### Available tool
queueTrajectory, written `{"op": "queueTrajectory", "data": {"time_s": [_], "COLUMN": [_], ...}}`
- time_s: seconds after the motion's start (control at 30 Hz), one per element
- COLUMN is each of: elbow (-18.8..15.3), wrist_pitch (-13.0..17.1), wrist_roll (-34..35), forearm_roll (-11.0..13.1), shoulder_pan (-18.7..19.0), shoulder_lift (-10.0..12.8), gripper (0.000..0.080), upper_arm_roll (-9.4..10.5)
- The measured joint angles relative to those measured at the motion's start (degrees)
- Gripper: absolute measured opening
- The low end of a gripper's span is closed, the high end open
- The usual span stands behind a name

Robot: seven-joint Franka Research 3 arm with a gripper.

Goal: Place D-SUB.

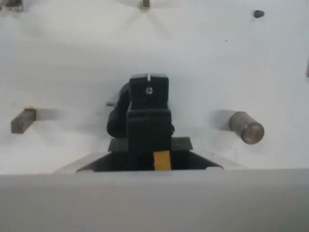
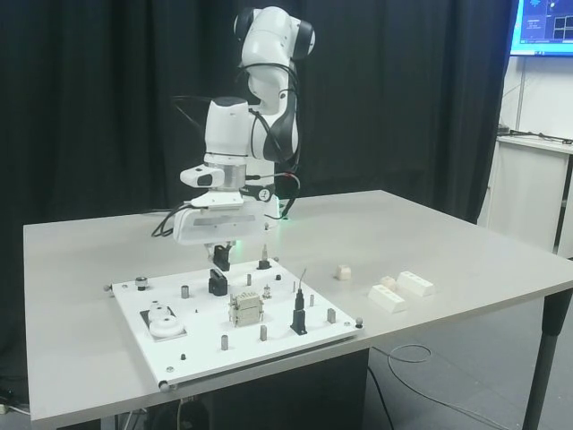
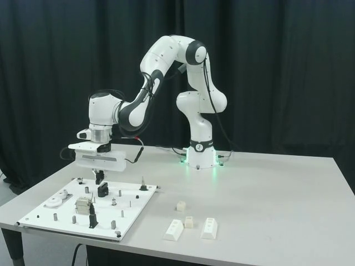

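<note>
Looking down past the fingertips, the wrist view shows the black D-SUB (image 1: pixel 147 113) on the white board (image 1: pixel 193 63) — whether the jaws pinch it I cannot tell. In both room views the gripper (image 2: pixel 218 257) hangs just above that connector, so placing seems nearly done; next comes probably a straight, careful lift

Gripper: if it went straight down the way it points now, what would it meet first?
Most likely the black connector on the white board, directly below the gripper; the gap between them is hard to judge.
</note>
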Motion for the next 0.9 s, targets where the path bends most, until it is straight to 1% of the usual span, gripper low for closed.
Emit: {"op": "queueTrajectory", "data": {"time_s": [0.2,0.47,0.57,0.73,0.9], "elbow": [0.0,-0.3,-0.4,-0.9,-1.9], "wrist_pitch": [-0.8,-1.9,-2.2,-2.3,-2.3], "wrist_roll": [0.0,0.0,0.1,1.2,4.2], "forearm_roll": [0.1,2.1,2.6,3.8,3.9], "shoulder_pan": [0.4,1.9,3.1,6.1,9.3], "shoulder_lift": [-0.1,-0.8,-1.3,-2.2,-3.3], "gripper": [0.0154,0.0154,0.0154,0.0154,0.0154], "upper_arm_roll": [0.81,2.56,2.94,3.0,3.01]}}
